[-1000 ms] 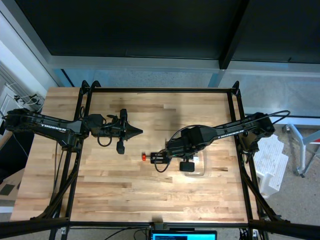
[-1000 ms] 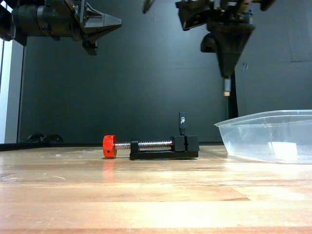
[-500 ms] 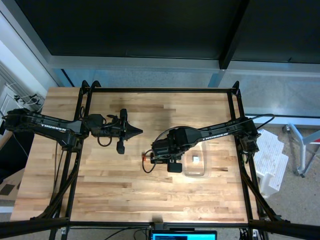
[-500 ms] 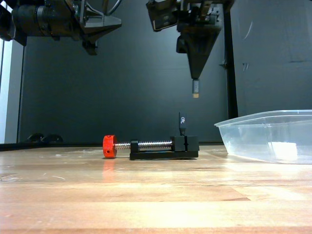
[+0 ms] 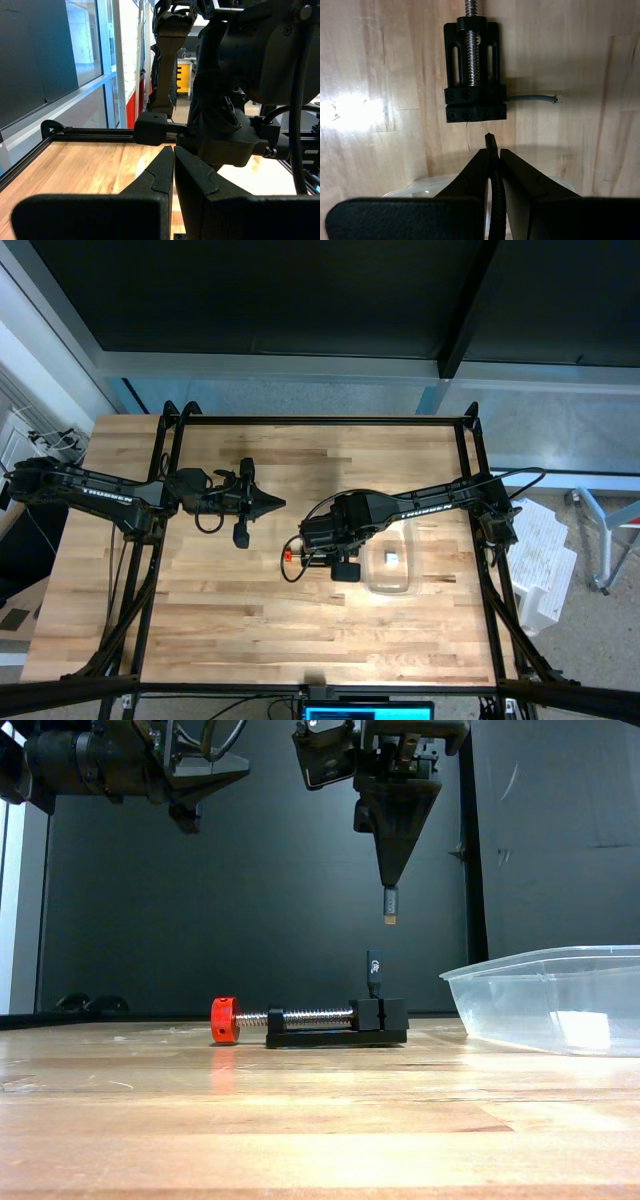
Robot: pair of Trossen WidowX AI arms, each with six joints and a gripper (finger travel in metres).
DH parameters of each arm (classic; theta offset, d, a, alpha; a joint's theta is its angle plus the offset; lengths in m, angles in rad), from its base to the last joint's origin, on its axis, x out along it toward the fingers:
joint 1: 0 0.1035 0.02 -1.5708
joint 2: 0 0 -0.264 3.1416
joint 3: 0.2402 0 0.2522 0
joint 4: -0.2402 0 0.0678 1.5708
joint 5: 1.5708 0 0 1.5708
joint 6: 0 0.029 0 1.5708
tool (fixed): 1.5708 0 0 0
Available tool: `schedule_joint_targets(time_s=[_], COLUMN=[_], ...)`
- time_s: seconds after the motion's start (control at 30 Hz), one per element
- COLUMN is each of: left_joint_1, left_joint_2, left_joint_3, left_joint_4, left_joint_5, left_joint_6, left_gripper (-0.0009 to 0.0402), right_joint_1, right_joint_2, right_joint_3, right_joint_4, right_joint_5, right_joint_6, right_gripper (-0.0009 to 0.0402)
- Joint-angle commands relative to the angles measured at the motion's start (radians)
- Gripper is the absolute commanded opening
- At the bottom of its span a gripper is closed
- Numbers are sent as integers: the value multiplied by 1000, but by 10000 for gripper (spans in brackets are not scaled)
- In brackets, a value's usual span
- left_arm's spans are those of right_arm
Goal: Pick the USB-C connector and install on taskboard
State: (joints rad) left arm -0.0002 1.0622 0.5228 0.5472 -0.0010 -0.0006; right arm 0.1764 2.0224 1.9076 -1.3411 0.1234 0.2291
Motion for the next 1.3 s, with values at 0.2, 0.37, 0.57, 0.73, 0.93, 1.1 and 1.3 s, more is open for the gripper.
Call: schedule_joint_targets(time_s=[0.2,0.37,0.57,0.73,0.93,1.1,1.3], left_joint_1=[0,0,0,0,0,0,0], left_joint_2=[0,0,0,0,0,0,0], left_joint_3=[0,0,0,0,0,0,0], left_joint_4=[0,3,0,0,0,0,1], left_joint_5=[0,0,0,0,0,0,0], left_joint_6=[0,0,0,0,0,0,0], left_gripper=[0,0,0,0,0,0,0], right_joint_1=[1,0,1,0,2,3,3], right_joint_2=[16,31,35,35,48,48,48], right_joint_3=[2,3,6,4,6,4,-2], right_joint_4=[23,37,50,54,59,58,62], right_joint_5=[6,6,7,7,17,16,10], right_joint_6=[-3,-3,-3,2,2,9,10], right_gripper=[0,0,0,0,0,0,0])
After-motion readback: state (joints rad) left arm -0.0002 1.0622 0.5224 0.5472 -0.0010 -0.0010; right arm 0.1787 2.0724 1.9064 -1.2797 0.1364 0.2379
